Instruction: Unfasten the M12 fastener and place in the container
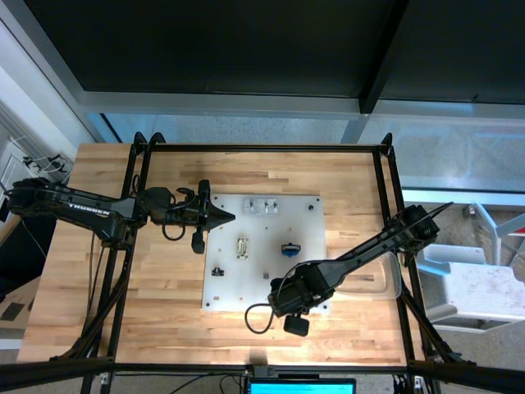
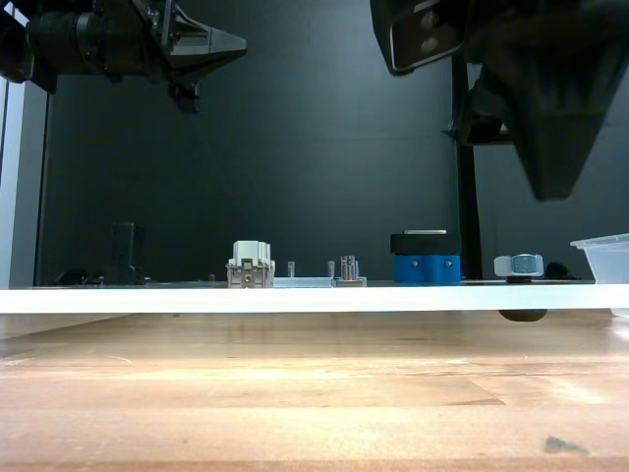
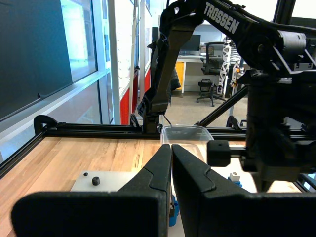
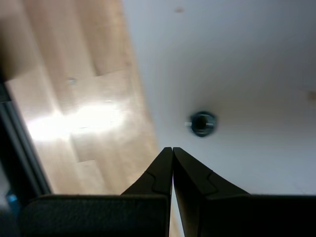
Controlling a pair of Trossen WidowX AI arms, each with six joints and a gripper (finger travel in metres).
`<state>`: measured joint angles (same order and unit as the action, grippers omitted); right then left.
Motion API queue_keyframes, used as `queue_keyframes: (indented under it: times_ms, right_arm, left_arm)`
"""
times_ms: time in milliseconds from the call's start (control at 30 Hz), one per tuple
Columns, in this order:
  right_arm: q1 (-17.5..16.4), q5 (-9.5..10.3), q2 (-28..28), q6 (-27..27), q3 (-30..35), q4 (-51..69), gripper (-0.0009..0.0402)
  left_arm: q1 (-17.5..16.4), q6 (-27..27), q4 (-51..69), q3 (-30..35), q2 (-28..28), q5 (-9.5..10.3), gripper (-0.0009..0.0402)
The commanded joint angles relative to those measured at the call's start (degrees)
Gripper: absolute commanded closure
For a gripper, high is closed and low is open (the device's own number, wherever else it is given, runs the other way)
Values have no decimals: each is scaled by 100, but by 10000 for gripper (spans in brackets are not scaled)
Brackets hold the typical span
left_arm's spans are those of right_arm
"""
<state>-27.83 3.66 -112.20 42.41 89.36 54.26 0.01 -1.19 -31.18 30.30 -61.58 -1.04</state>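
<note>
Your right gripper (image 2: 550,189) hangs point-down over the near right corner of the white board (image 1: 262,279), its jaws clenched tip to tip on nothing. The M12 fastener (image 4: 202,123), a small silver nut, stands on its stud at the board's near right edge, just beyond those closed tips and apart from them. The low view shows open air between the gripper and the nut. Your left gripper (image 1: 227,217) hovers high above the board's far left edge, its jaws likewise pressed together and holding nothing, pointing across towards the right arm. A broad strip of wood lies open between the board's left edge and the left edge of the bench (image 1: 164,312). A narrower strip runs along the bench's near edge, where the right arm's cable loop (image 1: 258,320) hangs over the board's near edge. The container (image 1: 379,283), a clear tub, sits on the bench just beside the board's right edge. The right arm crosses above it and hides part of its floor. A blue connector (image 2: 426,267) stands mid-board, well apart from the nut.
</note>
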Motion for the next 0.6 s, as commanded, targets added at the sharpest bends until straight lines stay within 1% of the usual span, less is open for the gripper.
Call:
queue_keyframes:
  times_ms: [33,133,267,400,467,533,600]
  right_arm:
    - [-4,7,-42,-13,-37,-153,393]
    - [-4,48,-181,-96,-42,-234,393]
    - [-7,46,-343,-129,-42,-326,393]
    - [2,37,-365,-138,-72,-402,393]
    - [9,-11,-365,-138,-87,-400,393]
    - [9,-129,-363,-133,-114,-400,393]
    - [9,-131,-363,-131,-153,-400,393]
  left_arm:
    - [-2,2,-2,2,-2,-2,393]
    - [-2,2,-2,2,-2,-2,393]
    - [-2,2,-2,2,-2,-2,393]
    - [0,2,-2,2,-2,-2,393]
    - [-2,2,-2,2,-2,-2,393]
    - [0,2,-2,2,-2,-2,393]
    - [0,2,-2,2,-2,-2,393]
